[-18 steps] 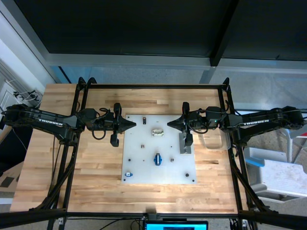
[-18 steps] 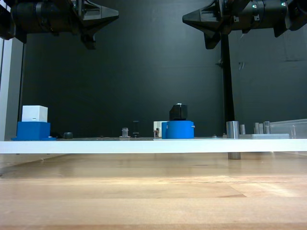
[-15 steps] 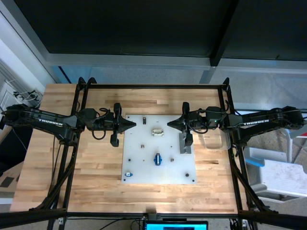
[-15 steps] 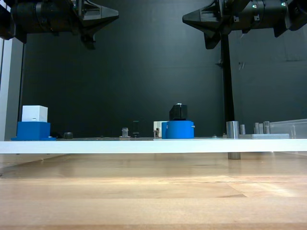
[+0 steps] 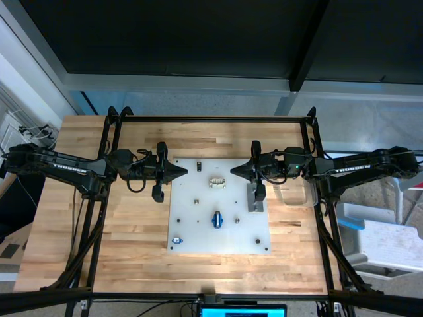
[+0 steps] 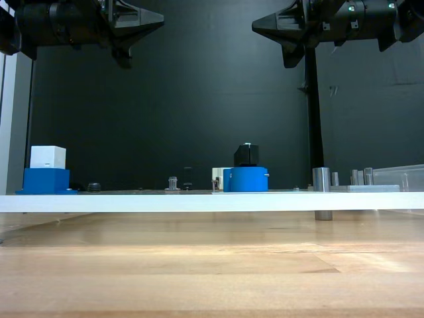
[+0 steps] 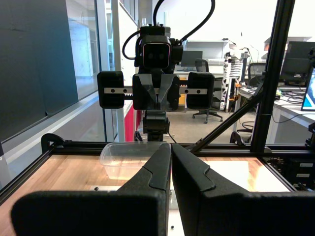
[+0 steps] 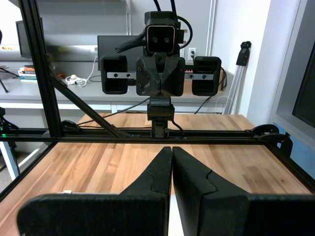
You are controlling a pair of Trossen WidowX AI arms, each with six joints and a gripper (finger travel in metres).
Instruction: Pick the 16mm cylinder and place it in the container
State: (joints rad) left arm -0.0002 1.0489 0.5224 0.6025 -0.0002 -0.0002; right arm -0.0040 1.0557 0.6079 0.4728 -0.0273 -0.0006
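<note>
Wooden tabletop (image 5: 132, 251) inside a black frame, with a dark wall behind it. A white board (image 5: 218, 231) lies at centre.

High view: the left end effector (image 5: 180, 170) hangs over the board's far left edge, tip pointing inward. The right end effector (image 5: 235, 170) faces it from over the board's far right part, and the two tips are apart. A grey block (image 5: 255, 206) sits on the board under the right wrist. The container (image 5: 294, 195) is on the tabletop just off the board's right edge, below the right arm. A blue fixture (image 5: 216, 219) stands near the board's middle.

Low view: both end effectors are high above the board and touch nothing. The 16mm cylinder (image 6: 321, 179) stands upright at the left end of the block, the thickest of a row of metal pins. The container shows behind the row at the far right. A white cube on a blue base (image 6: 46, 180) stands at the board's left.

Left wrist view: the fingers (image 7: 152, 172) are pressed together, with only a thin seam between them and nothing held. The container shows past the tips, with the right arm beyond it.

Right wrist view: its fingers (image 8: 192, 177) are likewise closed on nothing. Bare tabletop lies ahead, and the left arm faces the camera.
</note>
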